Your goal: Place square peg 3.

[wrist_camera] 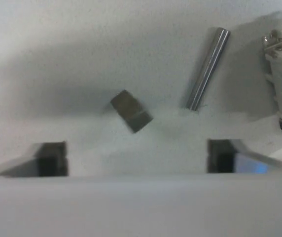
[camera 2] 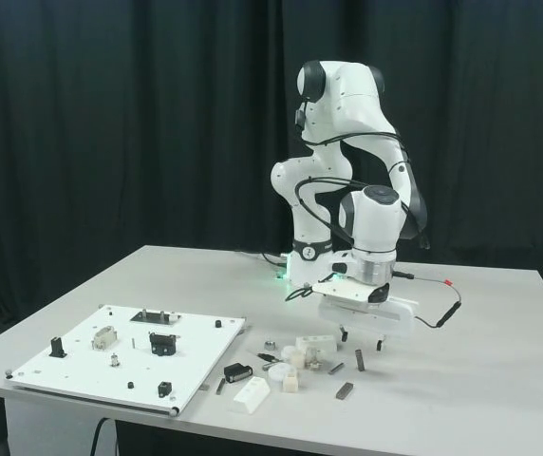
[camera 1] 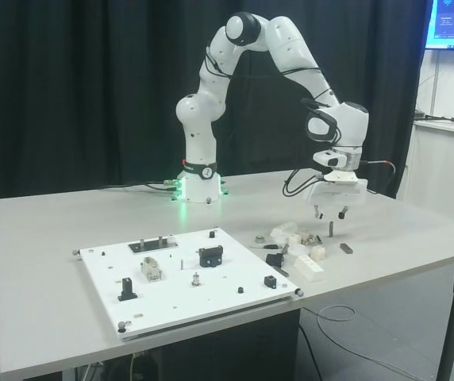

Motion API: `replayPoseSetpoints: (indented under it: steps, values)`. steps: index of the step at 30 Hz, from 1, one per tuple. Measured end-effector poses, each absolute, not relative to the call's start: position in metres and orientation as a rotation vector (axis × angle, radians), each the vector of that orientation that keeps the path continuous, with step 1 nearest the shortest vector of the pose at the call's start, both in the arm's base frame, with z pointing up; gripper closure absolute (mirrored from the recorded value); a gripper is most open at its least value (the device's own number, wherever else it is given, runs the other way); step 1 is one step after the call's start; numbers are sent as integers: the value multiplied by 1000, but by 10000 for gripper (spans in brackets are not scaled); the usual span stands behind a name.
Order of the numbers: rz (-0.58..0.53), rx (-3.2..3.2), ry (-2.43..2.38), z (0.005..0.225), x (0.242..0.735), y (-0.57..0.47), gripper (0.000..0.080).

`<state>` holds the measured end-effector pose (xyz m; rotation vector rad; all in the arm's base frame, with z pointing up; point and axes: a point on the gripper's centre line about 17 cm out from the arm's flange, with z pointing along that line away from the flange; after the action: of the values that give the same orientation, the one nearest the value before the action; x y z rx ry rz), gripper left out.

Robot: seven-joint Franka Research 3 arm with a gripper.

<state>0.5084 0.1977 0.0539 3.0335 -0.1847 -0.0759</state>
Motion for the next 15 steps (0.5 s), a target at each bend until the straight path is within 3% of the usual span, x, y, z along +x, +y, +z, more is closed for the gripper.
replayPoseSetpoints:
  steps: [1, 9, 10, 15]
  values:
    - [-74, 3031, -184, 54, 508, 197, 165]
    - [-58, 3016, -177, 55, 510, 195, 165]
    - [-57, 3014, -178, 55, 510, 195, 12]
    - [-49, 3008, -175, 55, 511, 194, 12]
